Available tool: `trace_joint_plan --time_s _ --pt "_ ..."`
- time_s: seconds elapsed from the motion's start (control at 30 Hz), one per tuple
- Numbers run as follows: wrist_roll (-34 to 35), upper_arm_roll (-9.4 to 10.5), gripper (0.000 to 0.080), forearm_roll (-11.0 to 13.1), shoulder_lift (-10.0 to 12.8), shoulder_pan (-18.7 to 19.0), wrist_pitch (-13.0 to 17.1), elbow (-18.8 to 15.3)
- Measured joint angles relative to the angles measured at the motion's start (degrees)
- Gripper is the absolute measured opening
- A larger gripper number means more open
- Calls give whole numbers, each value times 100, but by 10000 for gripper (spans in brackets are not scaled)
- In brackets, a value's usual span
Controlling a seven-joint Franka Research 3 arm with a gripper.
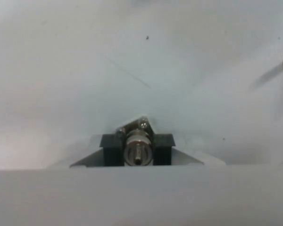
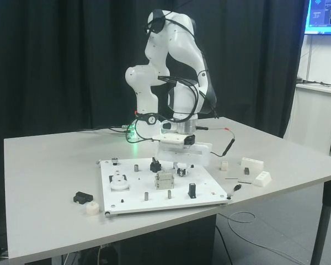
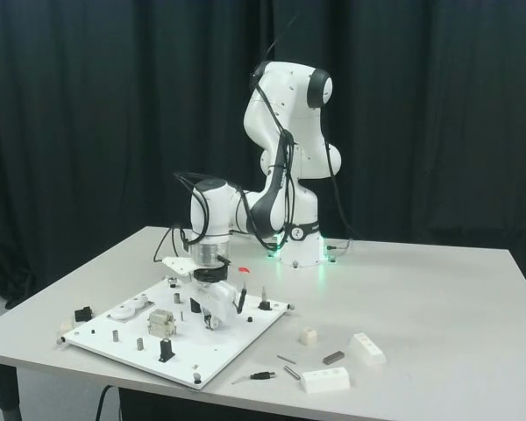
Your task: Remove BNC.
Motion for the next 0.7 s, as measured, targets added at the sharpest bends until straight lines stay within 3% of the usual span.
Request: trace_joint_plan --time_s 0.7 --pt "-2397 0 127 37 -14 -22 -53 1"
